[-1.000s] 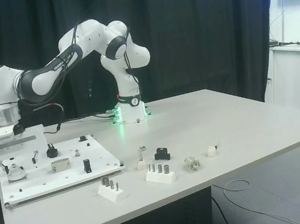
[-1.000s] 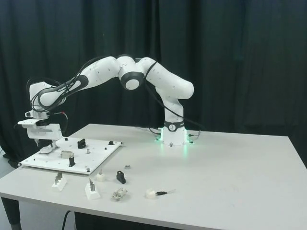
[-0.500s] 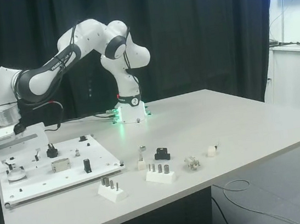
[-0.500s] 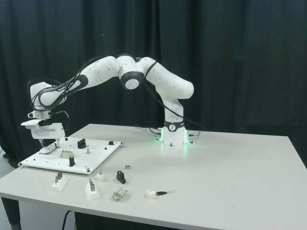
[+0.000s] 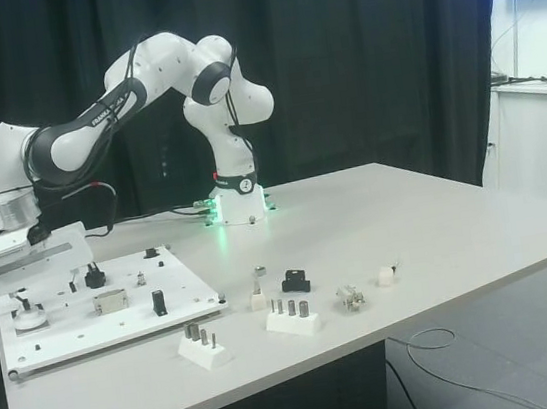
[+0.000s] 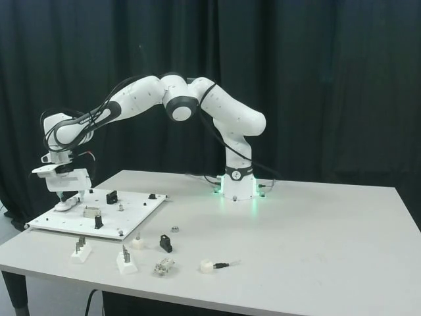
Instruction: Insert large gear.
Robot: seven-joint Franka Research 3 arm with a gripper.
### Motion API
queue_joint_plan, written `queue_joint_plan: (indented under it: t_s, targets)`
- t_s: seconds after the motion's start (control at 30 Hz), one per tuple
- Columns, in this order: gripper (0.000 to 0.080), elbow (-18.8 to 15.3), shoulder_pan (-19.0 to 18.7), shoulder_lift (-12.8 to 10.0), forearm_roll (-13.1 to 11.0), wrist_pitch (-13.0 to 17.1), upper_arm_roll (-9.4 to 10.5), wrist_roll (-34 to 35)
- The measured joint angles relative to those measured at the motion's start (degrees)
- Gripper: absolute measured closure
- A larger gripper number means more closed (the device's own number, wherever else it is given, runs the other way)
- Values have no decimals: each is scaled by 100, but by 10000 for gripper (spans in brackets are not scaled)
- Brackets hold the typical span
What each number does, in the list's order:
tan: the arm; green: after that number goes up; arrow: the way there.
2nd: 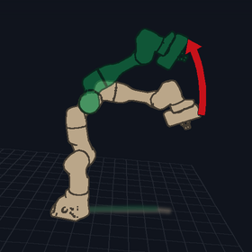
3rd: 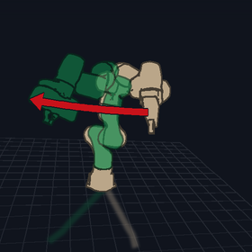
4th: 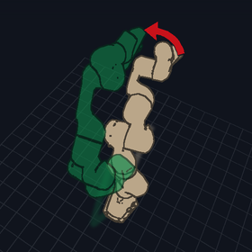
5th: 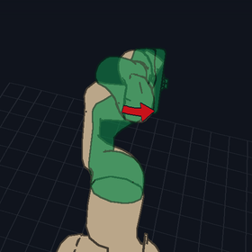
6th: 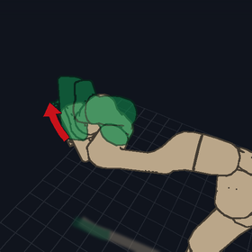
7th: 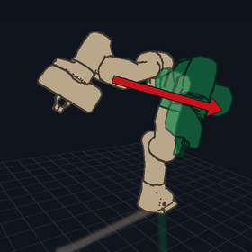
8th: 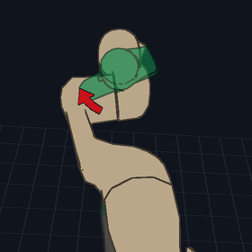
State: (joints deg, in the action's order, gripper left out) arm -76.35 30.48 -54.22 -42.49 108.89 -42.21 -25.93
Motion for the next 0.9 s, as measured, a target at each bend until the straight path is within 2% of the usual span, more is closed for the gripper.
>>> queue_joint_plan:
  t_s: [0.57,0.9]
  targets:
    - [3,-25,-12,4,-118,17,2,0]
    - [3,-102,-13,4,-143,180,37,-3]
